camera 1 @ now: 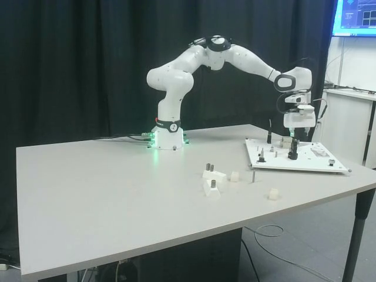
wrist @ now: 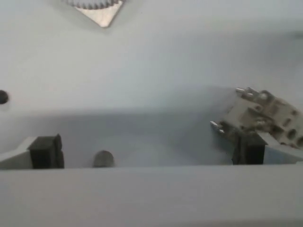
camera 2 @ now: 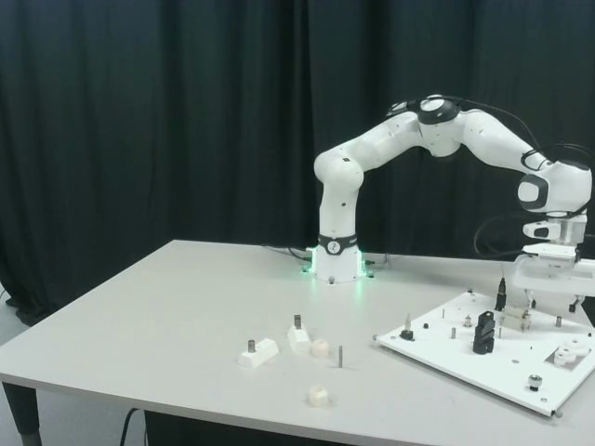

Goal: Pick square peg 3.

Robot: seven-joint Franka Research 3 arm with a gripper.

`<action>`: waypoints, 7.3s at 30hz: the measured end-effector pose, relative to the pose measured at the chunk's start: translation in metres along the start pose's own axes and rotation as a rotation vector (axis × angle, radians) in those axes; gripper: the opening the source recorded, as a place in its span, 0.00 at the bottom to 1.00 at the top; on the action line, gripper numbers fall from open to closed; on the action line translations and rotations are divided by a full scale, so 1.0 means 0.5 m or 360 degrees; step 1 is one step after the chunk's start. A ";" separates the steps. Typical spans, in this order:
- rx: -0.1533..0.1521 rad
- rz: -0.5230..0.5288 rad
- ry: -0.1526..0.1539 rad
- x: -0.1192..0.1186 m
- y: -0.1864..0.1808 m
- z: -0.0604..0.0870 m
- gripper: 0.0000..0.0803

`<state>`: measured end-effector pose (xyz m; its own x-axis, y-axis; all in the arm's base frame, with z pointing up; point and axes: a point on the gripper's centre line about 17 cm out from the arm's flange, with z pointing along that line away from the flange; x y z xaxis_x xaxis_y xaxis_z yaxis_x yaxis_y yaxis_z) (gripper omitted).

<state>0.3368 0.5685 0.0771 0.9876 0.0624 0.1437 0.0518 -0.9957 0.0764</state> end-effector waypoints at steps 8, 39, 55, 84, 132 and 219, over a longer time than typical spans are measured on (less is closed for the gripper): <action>-0.0045 -0.0009 -0.0018 -0.002 0.016 -0.035 1.00; -0.0083 -0.0007 -0.0018 -0.008 0.028 -0.099 1.00; -0.0077 -0.0011 -0.0011 -0.007 0.024 -0.101 1.00; -0.0215 -0.0111 0.0139 0.089 0.106 -0.139 1.00; -0.0366 0.0001 0.0007 0.281 0.695 -0.121 1.00; 0.0049 -0.0556 -0.0336 0.130 1.161 0.228 1.00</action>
<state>0.4479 -0.0133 0.0183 0.9182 0.3852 -0.0918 0.3909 -0.9188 0.0544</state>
